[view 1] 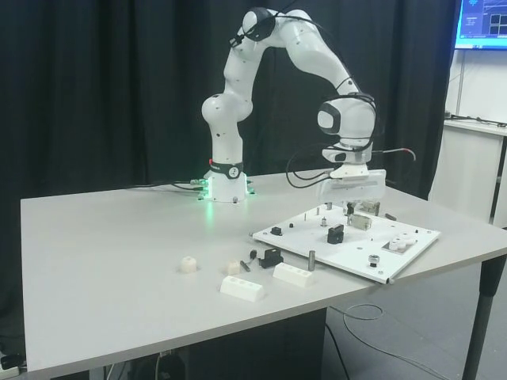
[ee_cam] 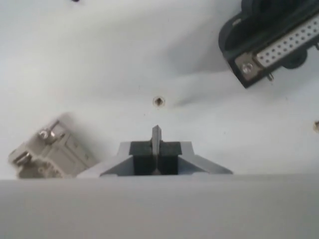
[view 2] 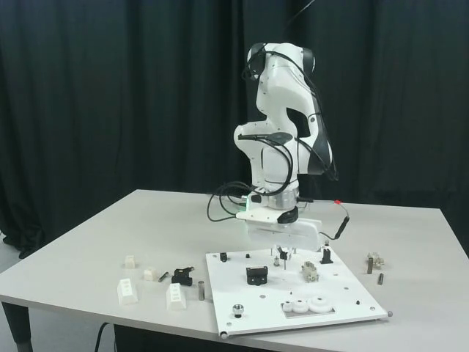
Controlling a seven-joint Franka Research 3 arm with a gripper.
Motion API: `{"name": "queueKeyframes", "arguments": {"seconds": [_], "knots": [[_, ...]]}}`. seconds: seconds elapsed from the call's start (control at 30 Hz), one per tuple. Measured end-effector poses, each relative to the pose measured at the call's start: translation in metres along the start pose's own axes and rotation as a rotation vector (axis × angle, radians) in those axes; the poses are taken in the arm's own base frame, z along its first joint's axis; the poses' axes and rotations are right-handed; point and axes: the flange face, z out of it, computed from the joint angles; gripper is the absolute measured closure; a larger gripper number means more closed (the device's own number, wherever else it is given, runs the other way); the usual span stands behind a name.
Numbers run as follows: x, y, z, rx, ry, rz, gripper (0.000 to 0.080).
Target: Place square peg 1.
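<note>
Peg [ee_cam: 156, 142] held betw. pincer [ee_cam: 156, 162] fingers, above white board [ee_cam: 149, 74].

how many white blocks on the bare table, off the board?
4, all off the white board: two larger blocks near the table's front edge, two smaller ones just behind. Others could be hidden behind the arm.

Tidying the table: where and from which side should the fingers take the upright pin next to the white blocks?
Grip the pin on its upper shaft, coming straight down from above. It stands upright with its top free, and a white block close beside it crowds a sideways approach.
</note>
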Motion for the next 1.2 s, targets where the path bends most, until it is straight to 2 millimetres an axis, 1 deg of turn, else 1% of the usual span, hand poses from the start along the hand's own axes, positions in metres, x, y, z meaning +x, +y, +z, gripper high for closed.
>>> {"name": "queueKeyframes", "arguments": {"seconds": [0.3,0.87,1.0,1.2], "knots": [[0.0,0.001,-0.012,0.003,0.001,-0.004,0.078],[0.004,0.002,-0.013,-0.011,0.03,-0.031,0.078],[0.008,0.005,-0.014,-0.03,0.051,-0.049,0.078],[0.023,0.013,-0.017,-0.072,0.078,-0.063,0.078]]}}
